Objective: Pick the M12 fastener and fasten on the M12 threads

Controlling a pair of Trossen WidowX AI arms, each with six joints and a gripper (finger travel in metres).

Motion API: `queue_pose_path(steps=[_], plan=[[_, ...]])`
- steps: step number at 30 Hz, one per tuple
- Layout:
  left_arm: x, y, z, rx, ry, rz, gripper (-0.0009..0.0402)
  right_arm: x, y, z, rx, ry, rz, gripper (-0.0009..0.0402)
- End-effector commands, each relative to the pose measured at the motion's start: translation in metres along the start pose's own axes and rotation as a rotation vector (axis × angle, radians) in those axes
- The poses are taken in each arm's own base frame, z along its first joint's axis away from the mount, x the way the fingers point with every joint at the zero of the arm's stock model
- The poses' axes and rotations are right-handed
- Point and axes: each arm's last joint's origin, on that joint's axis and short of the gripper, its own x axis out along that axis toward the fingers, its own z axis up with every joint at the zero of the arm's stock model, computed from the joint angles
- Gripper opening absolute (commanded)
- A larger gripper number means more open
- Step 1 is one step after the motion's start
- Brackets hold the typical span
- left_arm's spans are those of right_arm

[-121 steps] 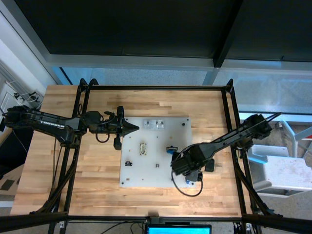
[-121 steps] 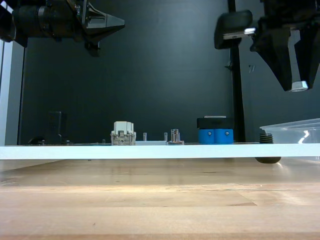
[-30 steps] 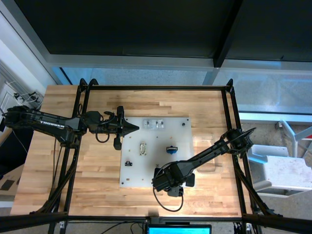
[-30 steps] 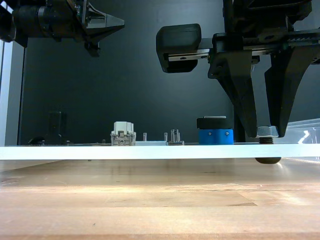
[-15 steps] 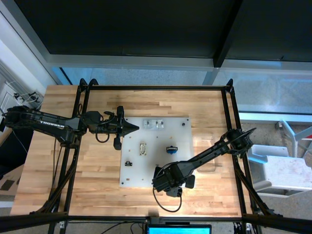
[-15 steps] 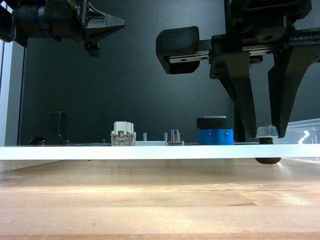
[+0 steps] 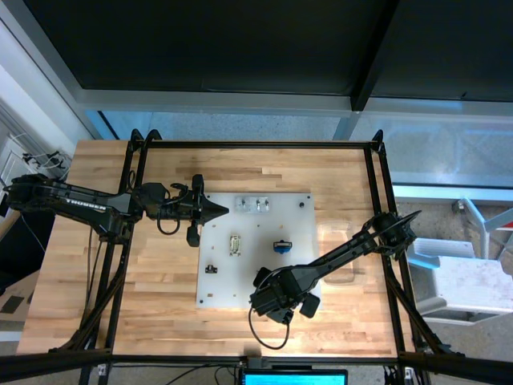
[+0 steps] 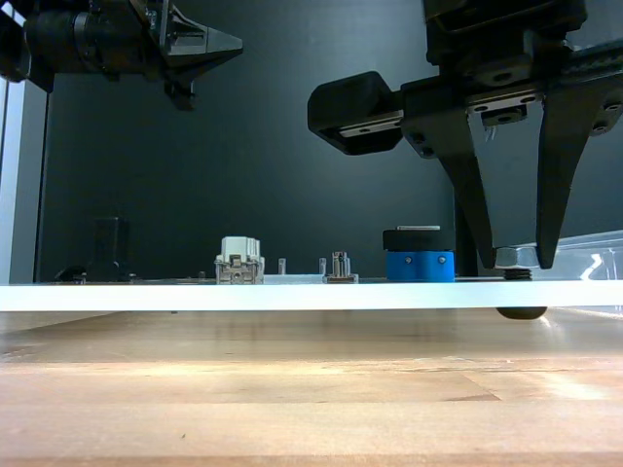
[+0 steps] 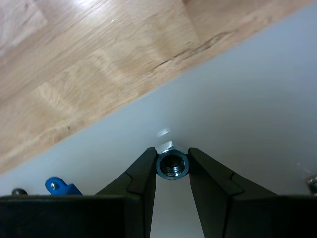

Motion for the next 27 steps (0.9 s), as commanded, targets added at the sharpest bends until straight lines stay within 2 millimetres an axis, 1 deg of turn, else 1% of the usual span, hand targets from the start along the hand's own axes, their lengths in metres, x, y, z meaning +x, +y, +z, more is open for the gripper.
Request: queue_pose_path(steps=[1, 6, 15, 27], plan=[[0.0000, 0.0001, 0.0001, 0.000, 0.000, 0.000, 0.0000, 0.0006, 0.0002, 0.0004, 0.080, -0.001, 0.000, 0.0000], [0.0000, 0.0000, 0.0001, 0.000, 0.000, 0.000, 0.0000, 0.0006, 0.0000, 0.0003, 0.256, -0.002, 0.000, 0.0000], [0.0000, 0.0000, 0.0001, 0.000, 0.000, 0.000, 0.0000, 0.0004, -0.0006, 0.0007, 0.667, -0.008, -0.002, 0.0000], [0.0000, 0.0001, 0.0001, 0.000, 0.000, 0.000, 0.0000, 0.0006, -0.0008, 0.0004, 1.169, -0.007, 0.000, 0.0000]])
